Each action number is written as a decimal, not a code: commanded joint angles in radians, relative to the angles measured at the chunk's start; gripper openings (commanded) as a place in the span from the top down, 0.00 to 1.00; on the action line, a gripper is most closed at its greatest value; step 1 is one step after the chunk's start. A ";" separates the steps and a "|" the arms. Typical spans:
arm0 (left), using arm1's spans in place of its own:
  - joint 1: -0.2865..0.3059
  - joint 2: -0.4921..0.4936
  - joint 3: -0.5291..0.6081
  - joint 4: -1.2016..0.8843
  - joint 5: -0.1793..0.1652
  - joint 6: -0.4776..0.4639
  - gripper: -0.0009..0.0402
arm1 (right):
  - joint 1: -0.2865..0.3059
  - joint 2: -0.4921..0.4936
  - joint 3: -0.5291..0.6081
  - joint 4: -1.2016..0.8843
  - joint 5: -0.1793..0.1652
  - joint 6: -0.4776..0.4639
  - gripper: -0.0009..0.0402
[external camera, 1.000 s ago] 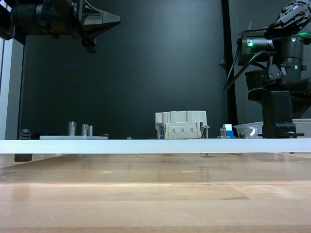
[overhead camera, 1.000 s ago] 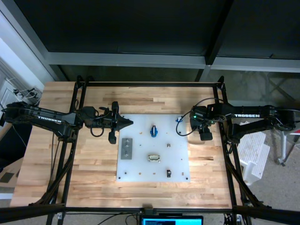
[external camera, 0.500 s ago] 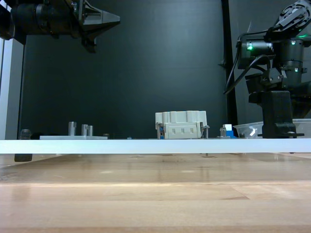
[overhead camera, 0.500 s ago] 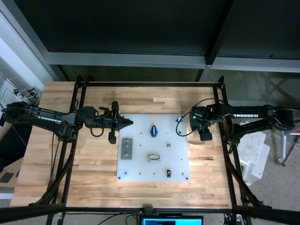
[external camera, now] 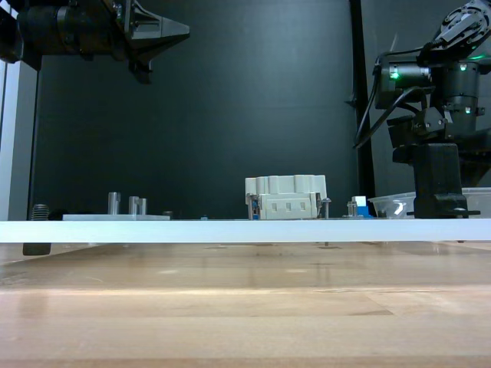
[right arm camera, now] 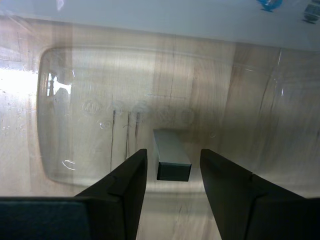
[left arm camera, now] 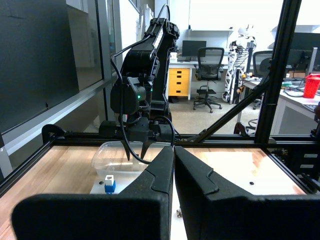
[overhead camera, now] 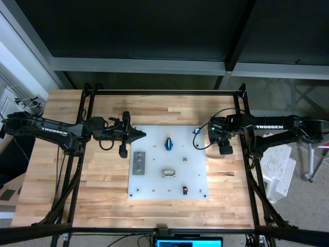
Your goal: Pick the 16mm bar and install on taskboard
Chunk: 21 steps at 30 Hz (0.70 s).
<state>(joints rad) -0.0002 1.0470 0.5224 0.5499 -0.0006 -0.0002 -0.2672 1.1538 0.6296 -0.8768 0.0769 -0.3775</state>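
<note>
A small grey bar [right arm camera: 171, 159] lies in a clear plastic tray [right arm camera: 75, 100] just off the right edge of the white taskboard [overhead camera: 154, 170]. My right gripper [right arm camera: 172, 152] points down over the tray, open, one finger on each side of the bar and neither touching it. From above, the right gripper [overhead camera: 225, 150] sits beside the board's far right corner. From table height, the right gripper [external camera: 439, 207] reaches down to tray level. My left gripper [overhead camera: 143, 134] hangs shut and empty high over the board's far left edge, pointing right.
The board carries a grey metal block [overhead camera: 139, 162], a blue knob [overhead camera: 168, 143], a beige connector [external camera: 285, 197] and a small dark connector [overhead camera: 185, 191]. A small blue-and-white part [left arm camera: 109, 184] sits near the tray [left arm camera: 115, 152]. A black frame rail [overhead camera: 164, 93] borders the table.
The right wrist has dipped very slightly while its fingers stay over the tray. The left arm has not moved.
</note>
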 commanded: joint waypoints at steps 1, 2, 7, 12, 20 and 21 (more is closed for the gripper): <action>0.000 0.000 0.000 0.000 0.000 0.000 0.98 | 0.000 0.000 0.001 0.000 0.000 0.000 0.69; 0.000 0.000 0.000 0.000 0.000 0.000 0.98 | 0.000 0.000 0.001 0.000 0.000 0.000 0.70; 0.000 0.000 0.000 0.000 0.000 0.000 0.98 | 0.000 0.000 0.001 0.000 0.000 0.000 0.76; 0.000 0.000 0.000 0.000 0.000 0.000 0.98 | 0.000 0.000 0.001 0.000 0.001 0.000 0.83; 0.000 0.000 0.000 0.000 0.000 0.000 0.98 | 0.001 -0.006 0.003 -0.003 0.001 -0.002 0.92; 0.000 0.000 0.000 0.000 0.000 0.000 0.98 | 0.001 -0.007 0.008 -0.010 0.001 -0.002 0.93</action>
<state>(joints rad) -0.0002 1.0470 0.5224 0.5503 -0.0006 -0.0006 -0.2668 1.1492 0.6308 -0.8787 0.0772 -0.3775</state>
